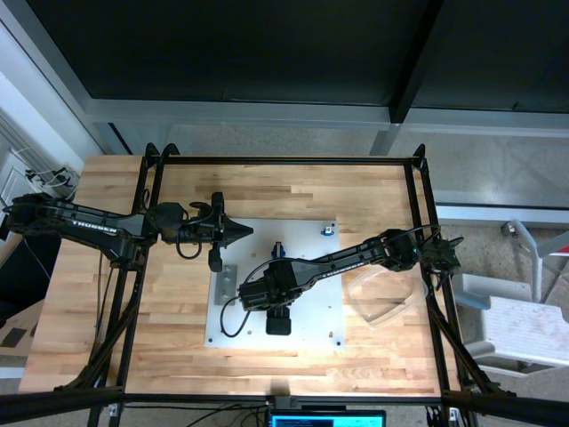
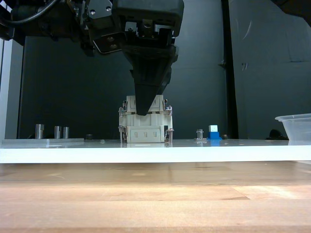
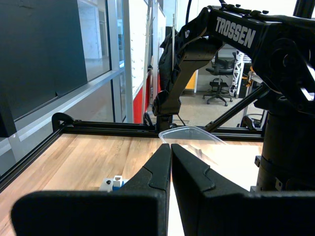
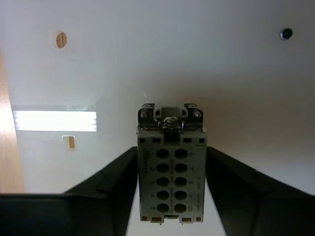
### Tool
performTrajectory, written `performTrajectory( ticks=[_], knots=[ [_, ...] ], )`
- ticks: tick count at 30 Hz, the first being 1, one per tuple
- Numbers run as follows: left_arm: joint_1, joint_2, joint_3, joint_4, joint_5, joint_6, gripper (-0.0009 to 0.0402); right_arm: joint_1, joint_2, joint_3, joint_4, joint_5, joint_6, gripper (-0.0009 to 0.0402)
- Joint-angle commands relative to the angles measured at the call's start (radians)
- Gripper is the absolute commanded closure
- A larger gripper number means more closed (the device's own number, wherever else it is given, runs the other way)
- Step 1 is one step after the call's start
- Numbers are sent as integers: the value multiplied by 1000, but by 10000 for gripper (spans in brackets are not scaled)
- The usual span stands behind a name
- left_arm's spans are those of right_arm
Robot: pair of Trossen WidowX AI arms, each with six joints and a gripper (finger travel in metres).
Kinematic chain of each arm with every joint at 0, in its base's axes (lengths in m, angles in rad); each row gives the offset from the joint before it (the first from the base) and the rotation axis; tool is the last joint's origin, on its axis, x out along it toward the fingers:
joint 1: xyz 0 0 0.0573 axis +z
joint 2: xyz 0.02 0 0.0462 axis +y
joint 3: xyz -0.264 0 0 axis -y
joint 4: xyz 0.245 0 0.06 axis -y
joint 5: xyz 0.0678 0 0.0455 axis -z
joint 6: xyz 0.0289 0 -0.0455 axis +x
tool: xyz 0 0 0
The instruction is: Remove the HAN10-E connector and place it in the container
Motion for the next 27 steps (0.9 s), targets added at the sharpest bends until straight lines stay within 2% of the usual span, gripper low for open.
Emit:
performTrajectory(
  ticks=[1,7,12,15,27],
  knots=[
    [0,0,0,0,0,0,393,0,-1,2,0,-6,-6,282],
    [0,0,0,0,0,0,393,3,-1,2,1,-10,-21,349],
    [0,0,0,0,0,0,393,5,-6,2,2,-14,-26,381],
    [0,0,0,0,0,0,393,6,-15,2,4,-33,-26,388],
    [0,0,0,0,0,0,393,7,-60,2,-18,-33,-26,389]
  ],
)
